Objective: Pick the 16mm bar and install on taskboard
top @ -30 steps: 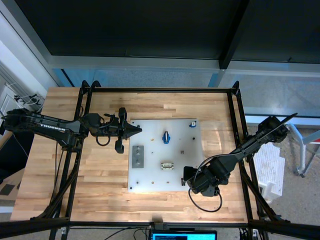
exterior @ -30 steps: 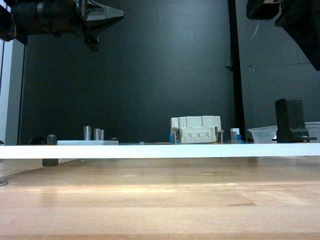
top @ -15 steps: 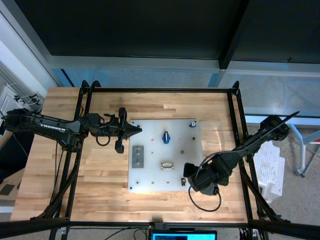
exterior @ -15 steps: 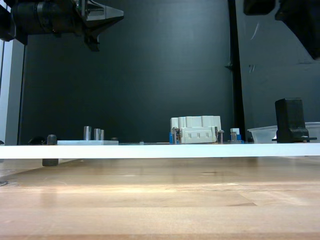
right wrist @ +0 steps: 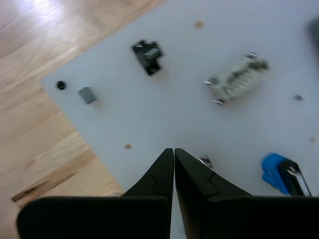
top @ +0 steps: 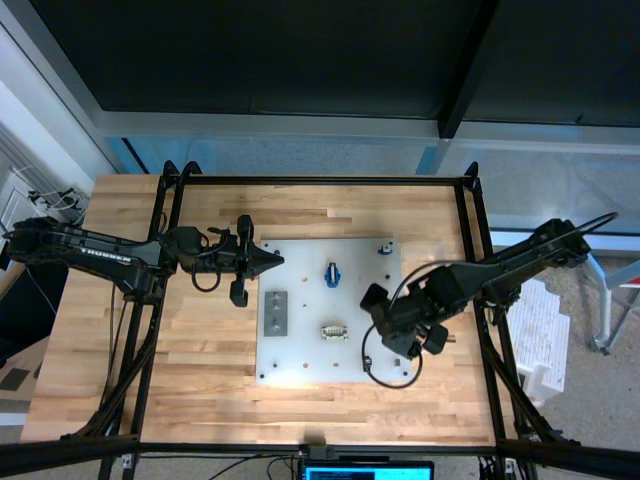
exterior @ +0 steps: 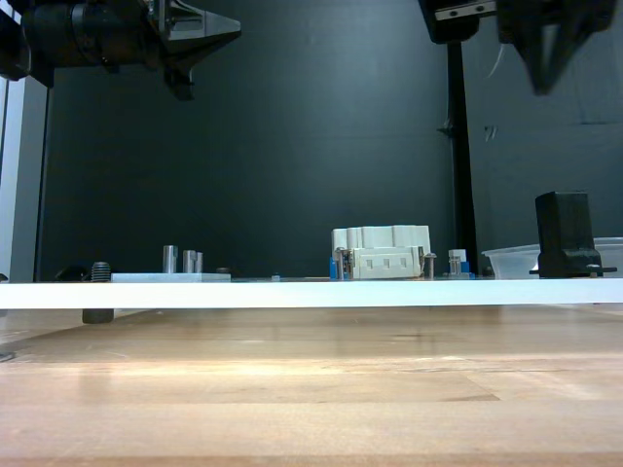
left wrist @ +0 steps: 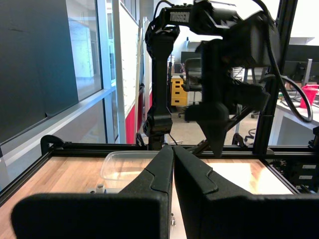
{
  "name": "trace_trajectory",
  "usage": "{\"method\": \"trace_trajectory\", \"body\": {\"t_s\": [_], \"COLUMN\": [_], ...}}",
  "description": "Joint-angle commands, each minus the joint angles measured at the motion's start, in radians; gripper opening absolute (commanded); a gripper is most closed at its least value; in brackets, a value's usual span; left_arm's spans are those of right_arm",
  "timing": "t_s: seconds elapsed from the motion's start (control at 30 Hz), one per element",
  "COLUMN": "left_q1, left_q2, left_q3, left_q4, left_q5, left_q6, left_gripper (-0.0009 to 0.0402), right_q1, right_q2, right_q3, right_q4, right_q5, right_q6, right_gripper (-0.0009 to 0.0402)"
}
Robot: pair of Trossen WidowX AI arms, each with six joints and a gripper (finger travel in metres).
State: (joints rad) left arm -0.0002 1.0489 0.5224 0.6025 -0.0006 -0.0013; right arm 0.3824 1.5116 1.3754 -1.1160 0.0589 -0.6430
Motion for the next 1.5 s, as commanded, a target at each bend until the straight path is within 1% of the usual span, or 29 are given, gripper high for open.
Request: {"method": "trace_trajectory", "body": {"t_s": [0.03,0.07,0.23,0.43,0.67,0.77,0.97,1.07,1.27,1.37,1.5], "left_q1": [0.000,0.000,0.000,0.000,0.000,0.000,0.000,0.000,0.000,0.000,0.000], "left_q2": [0.000,0.000,0.000,0.000,0.000,0.000,0.000,0.000,0.000,0.000,0.000], "left_q3": [0.000,0.000,0.000,0.000,0.000,0.000,0.000,0.000,0.000,0.000,0.000], "left_q4": [0.000,0.000,0.000,0.000,0.000,0.000,0.000,0.000,0.000,0.000,0.000], "left_q5": [0.000,0.000,0.000,0.000,0.000,0.000,0.000,0.000,0.000,0.000,0.000], "left_q6": [0.000,0.000,0.000,0.000,0.000,0.000,0.000,0.000,0.000,0.000,0.000], "left_gripper": [0.0000,0.0000,0.0000,0.0000,0.0000,0.0000,0.0000,0.0000,0.0000,0.0000,0.0000], "right_q1": [-0.046,-0.062,-0.138,-0.221,-0.290,-0.315,-0.348,-0.360,-0.382,-0.383,-0.382], "right_q2": [-0.023,-0.031,-0.060,-0.093,-0.142,-0.165,-0.219,-0.248,-0.309,-0.333,-0.353], "right_q3": [-0.001,-0.001,-0.008,-0.016,-0.038,-0.061,-0.146,-0.204,-0.359,-0.440,-0.522], "right_q4": [0.047,0.059,0.137,0.270,0.430,0.500,0.673,0.784,1.037,1.157,1.279], "right_q5": [0.001,0.001,0.002,0.002,0.001,0.001,-0.003,-0.003,-0.008,-0.008,-0.008], "right_q6": [0.050,0.062,0.127,0.230,0.321,0.342,0.407,0.459,0.559,0.570,0.610], "right_gripper": [0.0004,-0.0002,0.0000,0.0000,0.0000,0.0000,0.0000,0.0000,0.0000,0.0000,0.0000]}}
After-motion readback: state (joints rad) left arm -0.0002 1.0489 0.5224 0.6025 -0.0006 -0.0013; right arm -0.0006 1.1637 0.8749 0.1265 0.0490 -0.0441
